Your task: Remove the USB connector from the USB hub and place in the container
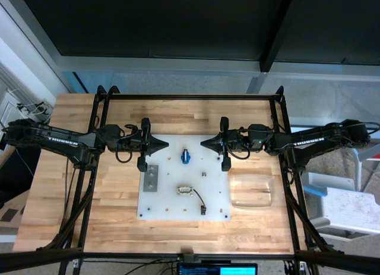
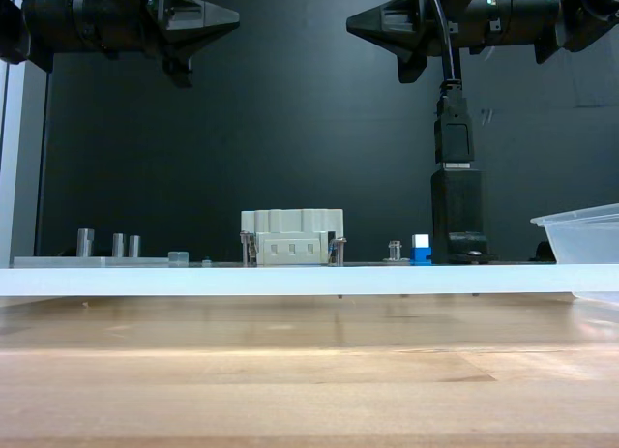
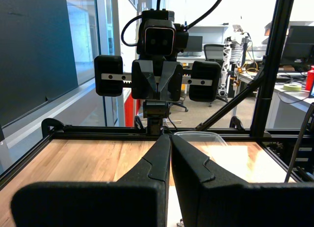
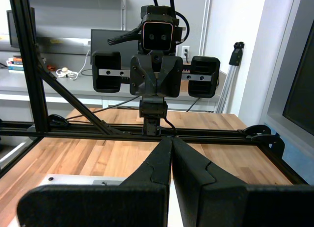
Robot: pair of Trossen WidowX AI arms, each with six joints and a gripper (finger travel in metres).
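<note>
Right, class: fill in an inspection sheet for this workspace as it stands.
Surface: wooden table carrying white board.
Job's things: USB connector plugged into USB hub; container beside board, right arm's side.
Clutter: blue part, grey block, beige-silver socket on board.
End effectors: left end effector and right end effector shut, raised over board's far edge, tips facing.
Cables: black cable looping at right arm's wrist camera.
Surroundings: black frame; screen at near edge.
</note>
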